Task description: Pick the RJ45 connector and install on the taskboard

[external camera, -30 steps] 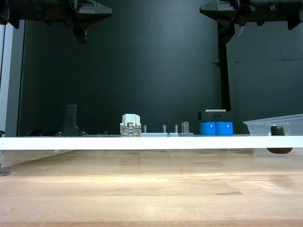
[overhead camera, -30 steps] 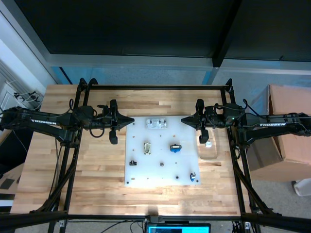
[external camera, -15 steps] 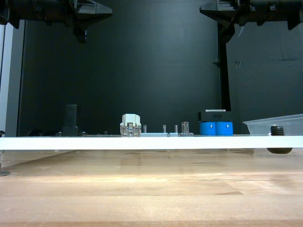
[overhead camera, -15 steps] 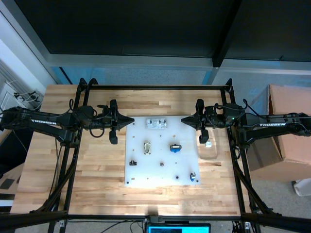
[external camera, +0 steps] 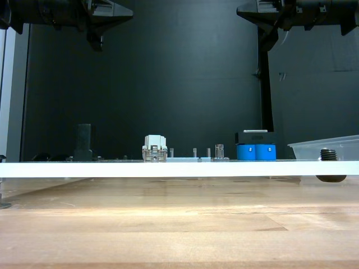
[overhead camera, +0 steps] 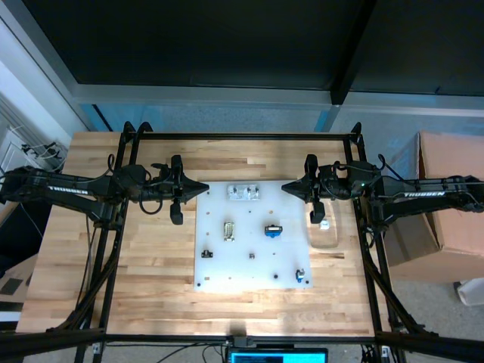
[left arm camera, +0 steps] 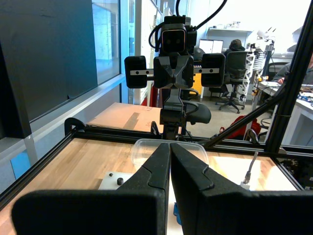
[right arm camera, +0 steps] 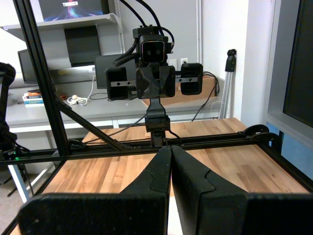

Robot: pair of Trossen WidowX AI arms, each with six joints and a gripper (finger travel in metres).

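The RJ45 connector (left arm camera: 246,180) stands at the white board's (overhead camera: 215,274) near right corner, its grey cable rising free. In the high view a small grey-white piece tops the blue jack (overhead camera: 300,276); how deep the plug sits I cannot tell. The white block (overhead camera: 324,224) in the clear tray (overhead camera: 327,243) has nothing dark on it. My left gripper (overhead camera: 206,190) hovers high over the board's far left edge, fingers (left arm camera: 159,164) pressed together on nothing. My right gripper (overhead camera: 284,186) hovers high over the far right edge, shut and empty, fingers (right arm camera: 182,164) touching.
Other fixtures stand on the board: a clear block (overhead camera: 244,193) at the far edge, a metal connector (overhead camera: 228,231), a blue and black part (overhead camera: 272,230). A black frame (overhead camera: 242,137) rings the wooden table. A cardboard box (overhead camera: 448,204) sits off the right side.
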